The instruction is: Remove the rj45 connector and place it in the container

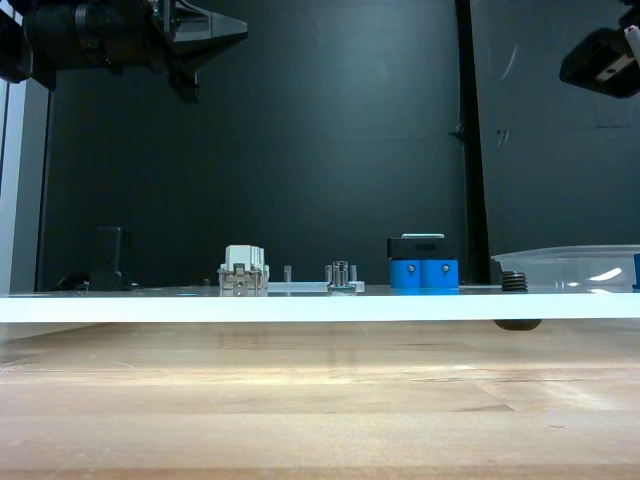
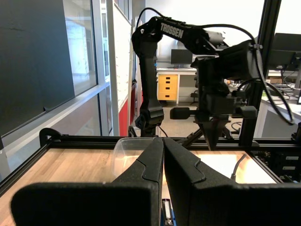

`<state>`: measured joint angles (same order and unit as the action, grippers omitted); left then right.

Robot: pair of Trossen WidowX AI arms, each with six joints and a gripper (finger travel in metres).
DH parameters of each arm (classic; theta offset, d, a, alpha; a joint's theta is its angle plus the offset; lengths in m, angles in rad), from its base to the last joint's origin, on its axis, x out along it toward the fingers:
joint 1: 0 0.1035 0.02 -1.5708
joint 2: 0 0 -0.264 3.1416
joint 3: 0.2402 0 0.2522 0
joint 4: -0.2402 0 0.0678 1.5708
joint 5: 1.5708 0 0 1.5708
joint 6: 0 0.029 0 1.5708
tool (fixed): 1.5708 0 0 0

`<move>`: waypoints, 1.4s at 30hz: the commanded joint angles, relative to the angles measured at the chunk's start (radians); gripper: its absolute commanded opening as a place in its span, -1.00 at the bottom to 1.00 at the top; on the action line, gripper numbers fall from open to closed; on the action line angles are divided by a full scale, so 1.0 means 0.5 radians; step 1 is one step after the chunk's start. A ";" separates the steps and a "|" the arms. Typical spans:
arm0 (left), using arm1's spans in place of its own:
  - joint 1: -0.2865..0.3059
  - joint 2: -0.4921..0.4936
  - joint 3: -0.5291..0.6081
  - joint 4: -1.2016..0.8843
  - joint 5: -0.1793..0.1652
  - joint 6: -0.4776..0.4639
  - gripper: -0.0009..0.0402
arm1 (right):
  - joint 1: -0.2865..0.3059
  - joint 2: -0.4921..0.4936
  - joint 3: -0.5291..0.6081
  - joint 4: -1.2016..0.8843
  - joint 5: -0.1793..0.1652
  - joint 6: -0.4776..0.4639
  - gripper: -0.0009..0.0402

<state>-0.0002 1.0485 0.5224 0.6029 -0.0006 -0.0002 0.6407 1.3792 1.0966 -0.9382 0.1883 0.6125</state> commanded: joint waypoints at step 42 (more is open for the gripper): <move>0.001 0.001 0.001 0.001 -0.001 0.000 -0.96 | 0.076 0.468 0.226 0.139 0.114 0.064 0.12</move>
